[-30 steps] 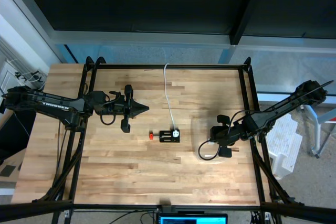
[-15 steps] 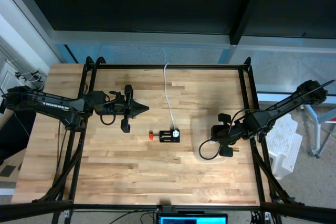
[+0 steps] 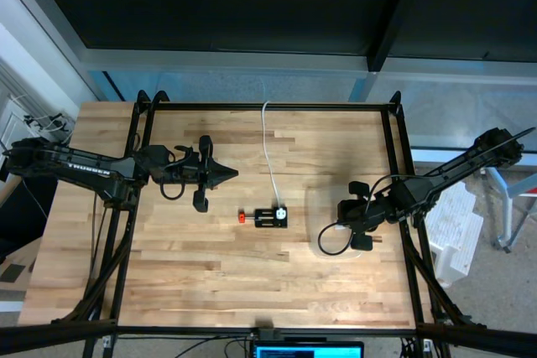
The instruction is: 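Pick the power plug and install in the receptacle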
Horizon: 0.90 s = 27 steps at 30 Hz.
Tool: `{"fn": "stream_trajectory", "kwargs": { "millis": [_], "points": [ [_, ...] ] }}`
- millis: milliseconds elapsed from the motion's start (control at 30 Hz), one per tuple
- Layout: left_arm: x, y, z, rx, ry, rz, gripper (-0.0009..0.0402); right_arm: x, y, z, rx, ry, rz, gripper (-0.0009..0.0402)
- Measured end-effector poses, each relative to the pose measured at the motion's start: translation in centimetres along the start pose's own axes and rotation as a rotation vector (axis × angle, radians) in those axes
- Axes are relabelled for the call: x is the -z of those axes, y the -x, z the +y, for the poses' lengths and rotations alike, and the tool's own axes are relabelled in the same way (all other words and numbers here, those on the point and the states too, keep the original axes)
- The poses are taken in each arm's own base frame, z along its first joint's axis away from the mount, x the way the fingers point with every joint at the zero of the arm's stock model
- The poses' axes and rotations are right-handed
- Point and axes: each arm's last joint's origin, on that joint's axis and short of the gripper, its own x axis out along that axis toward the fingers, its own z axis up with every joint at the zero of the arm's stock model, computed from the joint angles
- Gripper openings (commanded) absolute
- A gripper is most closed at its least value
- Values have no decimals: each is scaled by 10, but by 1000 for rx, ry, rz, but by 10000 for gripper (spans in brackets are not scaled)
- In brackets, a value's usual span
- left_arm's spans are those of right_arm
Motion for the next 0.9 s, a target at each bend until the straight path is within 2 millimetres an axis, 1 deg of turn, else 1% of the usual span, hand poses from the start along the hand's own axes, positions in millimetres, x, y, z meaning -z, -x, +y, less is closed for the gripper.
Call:
{"fn": "stream_trajectory", "kwargs": {
  "millis": [533,600,733,900],
  "points": [
    [0,0,0,0,0,0,0,-1,1,0,-2,-1,-4,0],
    [0,0,0,0,0,0,0,-5,6,1,-5,-3,-11,0],
    [0,0,0,0,0,1,0,-16,21,0,1,15,-9,0],
    [0,0,0,0,0,0,0,-34,42,-5,14,34,-12,0]
  ]
}}
